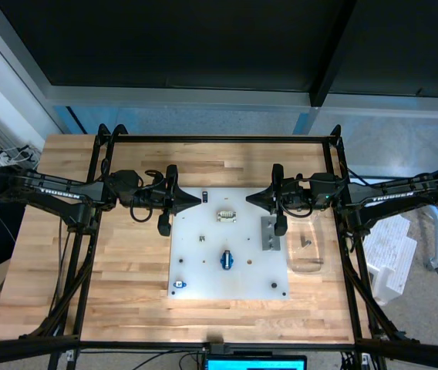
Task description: Pick the 16mm cylinder and install on the taskboard
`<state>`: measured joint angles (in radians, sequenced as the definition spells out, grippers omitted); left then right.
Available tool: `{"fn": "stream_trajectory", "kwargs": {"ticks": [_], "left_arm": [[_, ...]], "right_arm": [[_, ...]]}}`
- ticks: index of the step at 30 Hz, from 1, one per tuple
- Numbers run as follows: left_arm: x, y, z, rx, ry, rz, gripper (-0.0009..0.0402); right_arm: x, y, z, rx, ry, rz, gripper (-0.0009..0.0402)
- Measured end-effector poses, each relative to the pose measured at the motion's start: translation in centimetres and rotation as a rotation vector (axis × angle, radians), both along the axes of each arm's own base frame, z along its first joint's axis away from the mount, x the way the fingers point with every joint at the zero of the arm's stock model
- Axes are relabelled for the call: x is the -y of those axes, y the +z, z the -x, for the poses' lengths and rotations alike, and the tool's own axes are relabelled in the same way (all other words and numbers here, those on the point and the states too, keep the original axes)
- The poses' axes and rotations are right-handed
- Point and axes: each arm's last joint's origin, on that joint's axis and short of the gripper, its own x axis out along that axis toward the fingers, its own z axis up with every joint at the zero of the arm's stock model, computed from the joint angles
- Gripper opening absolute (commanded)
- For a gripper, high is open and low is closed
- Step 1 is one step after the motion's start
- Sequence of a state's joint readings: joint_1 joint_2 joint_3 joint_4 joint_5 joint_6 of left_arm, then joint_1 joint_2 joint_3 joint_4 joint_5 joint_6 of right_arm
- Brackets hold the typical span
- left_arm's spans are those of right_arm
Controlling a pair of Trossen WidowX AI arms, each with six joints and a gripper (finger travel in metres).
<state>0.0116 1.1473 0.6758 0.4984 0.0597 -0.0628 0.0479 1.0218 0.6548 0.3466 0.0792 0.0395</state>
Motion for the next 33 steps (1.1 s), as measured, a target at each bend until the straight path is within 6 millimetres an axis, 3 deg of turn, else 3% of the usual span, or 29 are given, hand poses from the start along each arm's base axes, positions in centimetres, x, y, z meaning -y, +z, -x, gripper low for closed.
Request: {"fn": "stream_trajectory", "kwargs": {"ticks": [14, 22, 33], "left_arm": [[0.1, -0.2, 0.0, -0.023, -0.029, 0.0, 0.0], [0.1, -0.2, 0.0, -0.023, -0.03, -0.001, 0.0], [0.1, -0.2, 0.0, -0.021, -0.03, 0.0, 0.0]], "right_arm": [[0.0, -0.1, 0.0, -0.012, 0.001, -0.011, 0.0], [-0.6, 0.3, 0.4, -0.303, 0.015, -0.033, 0.0], [-2.6, -0.2, 2.6, -0.671, 0.101, 0.008, 0.0]]}}
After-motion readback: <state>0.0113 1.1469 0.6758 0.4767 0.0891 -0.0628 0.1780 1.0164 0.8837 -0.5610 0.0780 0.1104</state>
